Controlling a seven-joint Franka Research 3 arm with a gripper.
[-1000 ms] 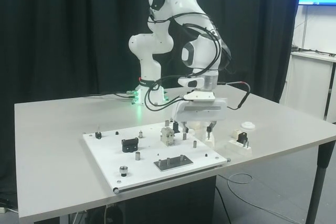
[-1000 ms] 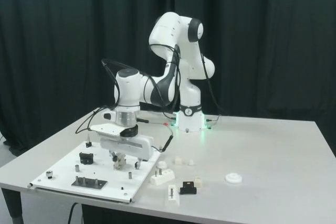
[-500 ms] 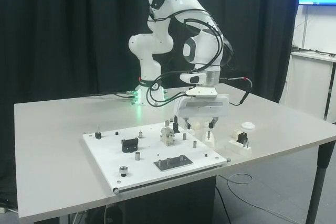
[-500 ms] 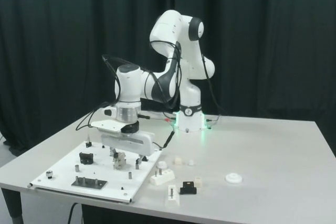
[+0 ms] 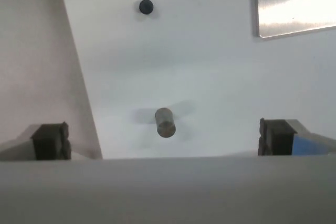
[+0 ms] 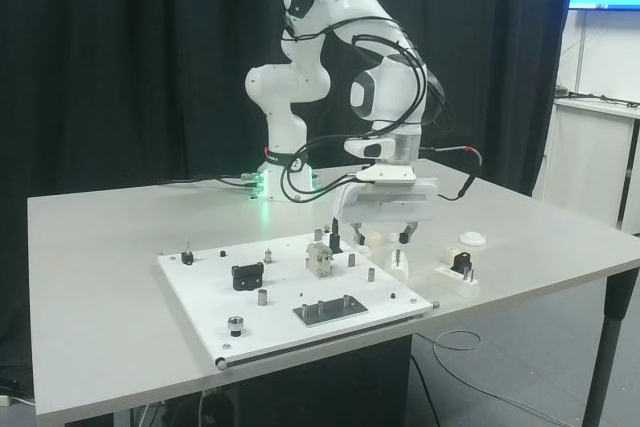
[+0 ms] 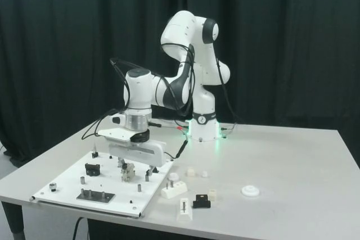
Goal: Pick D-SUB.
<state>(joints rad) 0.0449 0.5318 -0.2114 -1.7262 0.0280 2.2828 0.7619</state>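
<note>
The hand (image 6: 369, 238) hovered over the white board (image 6: 200, 292), its fingers (image 5: 51, 141) spread wide apart and gripping nothing. Directly beneath it in the wrist view stood a small upright metal pin (image 5: 165, 122). Which part was the D-SUB could not be told; a grey-white connector block (image 6: 319, 255) sat at the hand's 9 o'clock on the bench (image 6: 90, 237).

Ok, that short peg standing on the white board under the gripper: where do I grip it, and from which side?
Grip the peg by its round shank near the top, coming straight down from above. It stands upright on the white board with bare board around it, between the fingertips of the open gripper, so closing on opposite sides should hold it.
</note>
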